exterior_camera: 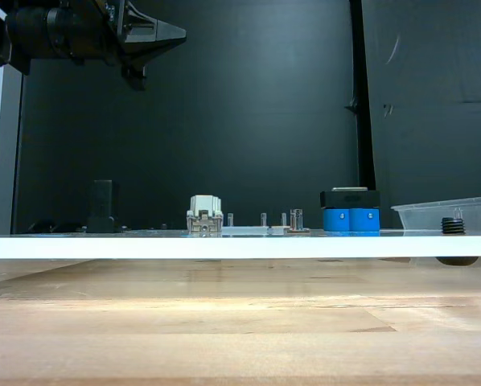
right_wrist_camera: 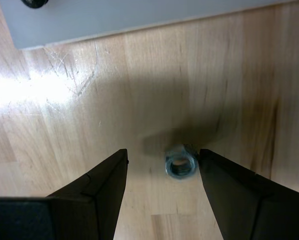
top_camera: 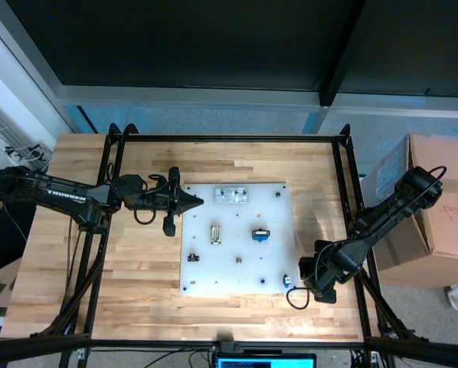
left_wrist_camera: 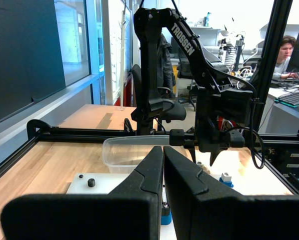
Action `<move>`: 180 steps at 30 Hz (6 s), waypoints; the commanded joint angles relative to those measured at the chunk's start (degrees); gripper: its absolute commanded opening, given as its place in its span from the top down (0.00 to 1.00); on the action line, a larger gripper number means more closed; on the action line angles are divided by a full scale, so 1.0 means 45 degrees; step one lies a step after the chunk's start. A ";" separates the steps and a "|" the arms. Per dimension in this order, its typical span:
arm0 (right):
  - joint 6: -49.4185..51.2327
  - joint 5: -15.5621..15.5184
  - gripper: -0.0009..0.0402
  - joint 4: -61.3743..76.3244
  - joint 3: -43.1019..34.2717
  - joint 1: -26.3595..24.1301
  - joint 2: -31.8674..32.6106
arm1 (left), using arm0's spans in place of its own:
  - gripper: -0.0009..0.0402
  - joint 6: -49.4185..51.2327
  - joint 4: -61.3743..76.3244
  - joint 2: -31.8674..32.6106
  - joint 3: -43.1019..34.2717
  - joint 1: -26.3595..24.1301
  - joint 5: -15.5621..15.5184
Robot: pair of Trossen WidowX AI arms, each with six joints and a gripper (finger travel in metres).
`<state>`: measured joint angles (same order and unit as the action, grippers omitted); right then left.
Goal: Unfasten the M12 nut and place it in the container
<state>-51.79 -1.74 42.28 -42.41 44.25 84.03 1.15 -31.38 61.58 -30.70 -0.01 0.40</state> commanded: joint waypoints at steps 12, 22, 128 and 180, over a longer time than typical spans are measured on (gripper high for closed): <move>0.0000 0.0010 0.56 0.0607 -0.0471 0.0000 -0.0316 | 0.98 -0.0005 0.0000 0.0005 -0.0005 0.0000 0.0000; 0.0005 0.0151 0.61 0.4634 -0.2832 -0.0039 -0.1821 | 0.98 -0.0005 0.0000 0.0005 -0.0005 0.0005 0.0000; -0.3837 0.0384 0.95 0.2608 -0.1919 0.0194 -0.0296 | 0.98 -0.0005 0.0005 0.0005 -0.0005 0.0000 0.0000; 0.4046 0.1588 0.95 0.3177 0.0714 -0.9321 -0.3837 | 0.98 -0.0005 0.0000 0.0005 -0.0005 0.0000 0.0000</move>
<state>-33.43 5.37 57.43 -40.25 2.46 66.72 1.15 -31.38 61.60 -30.72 -0.01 0.40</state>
